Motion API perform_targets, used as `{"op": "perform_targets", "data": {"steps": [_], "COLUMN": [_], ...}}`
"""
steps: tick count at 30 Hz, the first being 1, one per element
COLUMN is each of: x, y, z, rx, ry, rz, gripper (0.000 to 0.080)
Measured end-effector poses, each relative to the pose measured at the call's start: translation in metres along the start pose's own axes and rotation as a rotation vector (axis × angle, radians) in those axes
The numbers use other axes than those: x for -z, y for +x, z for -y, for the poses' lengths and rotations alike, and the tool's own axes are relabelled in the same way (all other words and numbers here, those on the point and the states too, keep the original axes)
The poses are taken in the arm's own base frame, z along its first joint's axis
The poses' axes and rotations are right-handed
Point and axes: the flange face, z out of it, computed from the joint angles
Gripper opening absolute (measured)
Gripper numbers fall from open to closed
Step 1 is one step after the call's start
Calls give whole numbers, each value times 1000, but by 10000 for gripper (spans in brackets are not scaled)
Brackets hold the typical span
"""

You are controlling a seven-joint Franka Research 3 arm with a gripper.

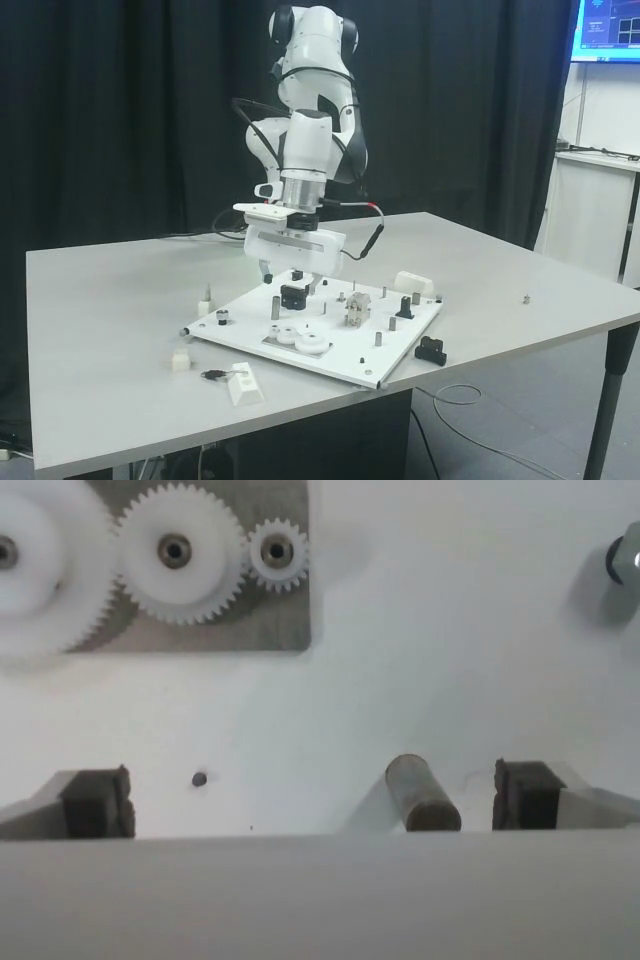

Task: Insert round peg 4.

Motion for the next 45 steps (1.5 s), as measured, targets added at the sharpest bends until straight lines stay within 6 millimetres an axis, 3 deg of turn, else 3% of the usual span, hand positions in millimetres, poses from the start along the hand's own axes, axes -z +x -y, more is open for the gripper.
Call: {"op": "perform_targets", "data": {"steps": [19,45], "x": [4,-6], "y": [-11,-16], "z": [5,-2], "rx": [23,8], "ry": [7,-43], "rz": [2,21], "gripper": [800,800]}}
